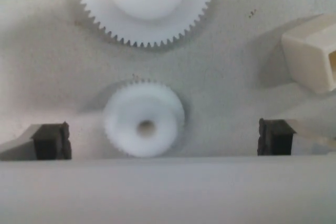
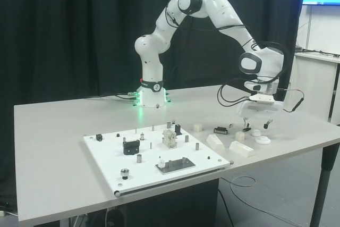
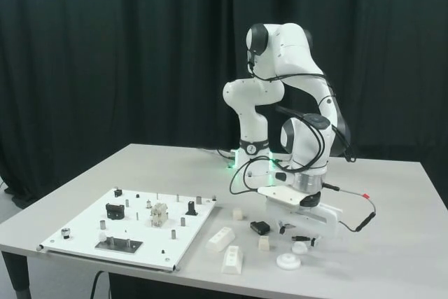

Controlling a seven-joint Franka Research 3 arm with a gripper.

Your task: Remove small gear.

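The gripper (image 1: 163,137) hangs low over the table (image 2: 58,126) near its far corner from the white board (image 3: 84,243), jaws spread wide with nothing between them but air. The small gear (image 1: 143,119) lies flat on the table, roughly centred between the two black fingertips (image 1: 51,141) though a little nearer one of them, and apart from both. It is already off the board, among the loose parts.

What worries me is the large gear (image 1: 144,6) lying just beside it. The two do not touch, but the gap is narrow, and a sideways slip on closing could push the small one into those teeth. The off-centre spacing also means one finger would likely meet the gear first and slide it before the other arrives. A white block (image 1: 310,53) sits off to one side, probably out of harm's way.

From the room, the gear is only a small white disc (image 3: 299,247) under the wrist, and I cannot judge how high the fingers are above it. In the wrist view the large gear and the block are cut off at the edges.
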